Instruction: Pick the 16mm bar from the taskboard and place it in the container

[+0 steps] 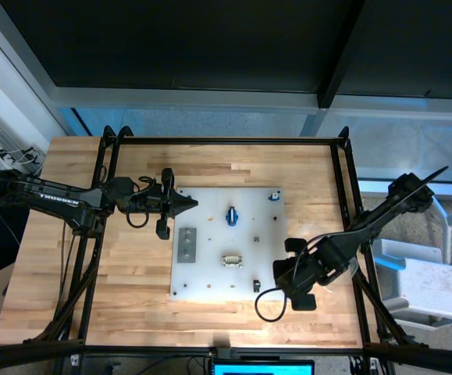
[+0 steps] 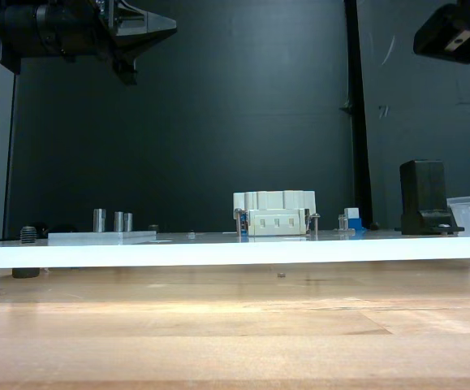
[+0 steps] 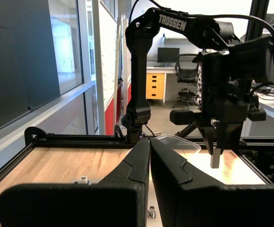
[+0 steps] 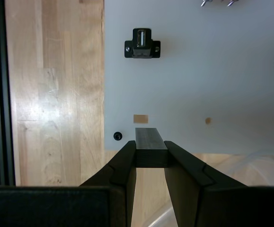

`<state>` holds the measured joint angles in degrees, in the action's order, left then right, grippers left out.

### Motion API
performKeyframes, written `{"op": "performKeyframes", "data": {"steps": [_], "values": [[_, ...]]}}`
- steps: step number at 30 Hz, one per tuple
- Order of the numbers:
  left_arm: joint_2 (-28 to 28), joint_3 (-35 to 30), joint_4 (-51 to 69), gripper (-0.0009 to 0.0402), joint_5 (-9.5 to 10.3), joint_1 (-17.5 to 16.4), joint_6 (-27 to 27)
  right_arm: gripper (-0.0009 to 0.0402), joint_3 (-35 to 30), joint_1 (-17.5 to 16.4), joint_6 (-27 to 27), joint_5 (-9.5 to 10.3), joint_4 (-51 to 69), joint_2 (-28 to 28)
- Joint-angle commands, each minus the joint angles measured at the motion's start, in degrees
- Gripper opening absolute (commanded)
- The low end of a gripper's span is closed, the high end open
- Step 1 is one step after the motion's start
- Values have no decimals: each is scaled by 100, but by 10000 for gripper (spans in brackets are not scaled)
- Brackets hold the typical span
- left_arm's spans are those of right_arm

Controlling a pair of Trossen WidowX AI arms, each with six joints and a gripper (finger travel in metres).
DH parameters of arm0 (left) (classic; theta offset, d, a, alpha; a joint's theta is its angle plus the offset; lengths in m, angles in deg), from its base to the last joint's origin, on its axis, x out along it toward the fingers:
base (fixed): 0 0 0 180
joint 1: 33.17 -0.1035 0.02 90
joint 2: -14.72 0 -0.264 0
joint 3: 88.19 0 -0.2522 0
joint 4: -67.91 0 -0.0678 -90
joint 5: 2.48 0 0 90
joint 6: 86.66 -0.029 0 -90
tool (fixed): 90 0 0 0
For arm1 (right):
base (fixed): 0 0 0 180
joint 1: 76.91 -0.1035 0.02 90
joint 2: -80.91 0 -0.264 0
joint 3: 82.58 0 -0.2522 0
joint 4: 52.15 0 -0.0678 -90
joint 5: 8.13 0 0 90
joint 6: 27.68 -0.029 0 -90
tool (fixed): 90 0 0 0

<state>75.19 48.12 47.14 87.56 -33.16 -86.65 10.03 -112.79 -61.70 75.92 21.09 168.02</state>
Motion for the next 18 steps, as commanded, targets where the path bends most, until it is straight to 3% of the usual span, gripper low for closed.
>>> {"op": "performKeyframes", "data": {"steps": [1, 18], "values": [[2, -2, -2, 0, 0, 0, 0, 16, -2, 0, -7, -7, 111, -168], [2, -2, -2, 0, 0, 0, 0, 16, 0, 66, 17, -52, 289, -356]]}}
